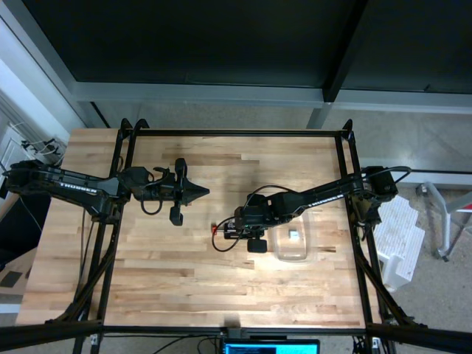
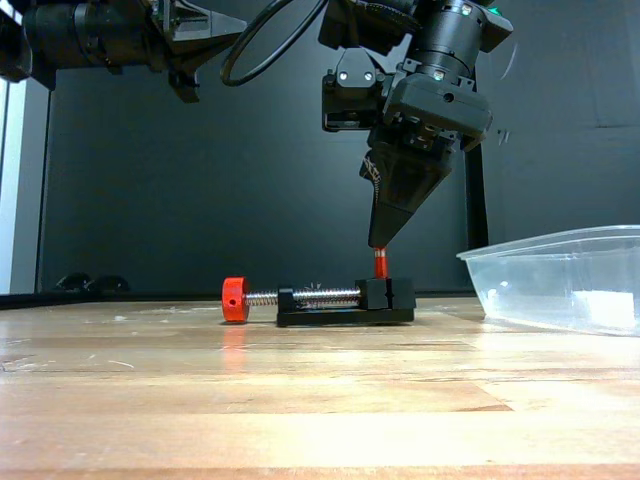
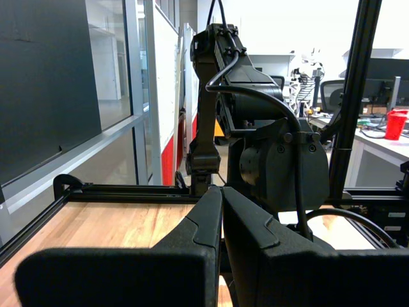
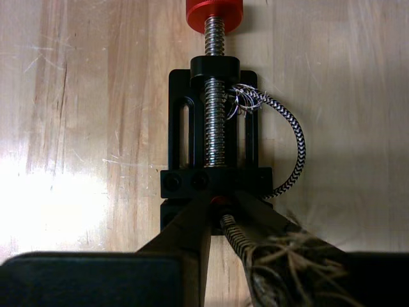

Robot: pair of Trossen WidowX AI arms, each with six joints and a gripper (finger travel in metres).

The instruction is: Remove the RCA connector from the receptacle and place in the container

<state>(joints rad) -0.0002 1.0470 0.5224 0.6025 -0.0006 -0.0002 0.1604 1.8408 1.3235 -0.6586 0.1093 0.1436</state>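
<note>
The RCA connector (image 2: 379, 263), where does it sit?

Upright in the receptacle (image 2: 345, 300), at the end away from the red knob (image 2: 234, 299). Only its red body shows above the black block.

And the right gripper (image 2: 378, 240)?

Directly above it, pointing straight down, its tips pinching the top of the connector. In the right wrist view the two fingers (image 4: 192, 227) converge on a red spot at the block's edge. A braided black-and-white cable (image 4: 291, 137) loops beside the fixture.

What about the container (image 2: 545, 272)?

It stands on the table (image 1: 147, 273) just to the right of the receptacle, near it but not touching. One small pale grey square piece (image 2: 608, 308) lies flat on its bottom.

The left gripper (image 1: 200, 192)?

It hangs above the table, well to the left of the fixture and level with the arm. The left wrist view shows its fingers pressed together.
</note>
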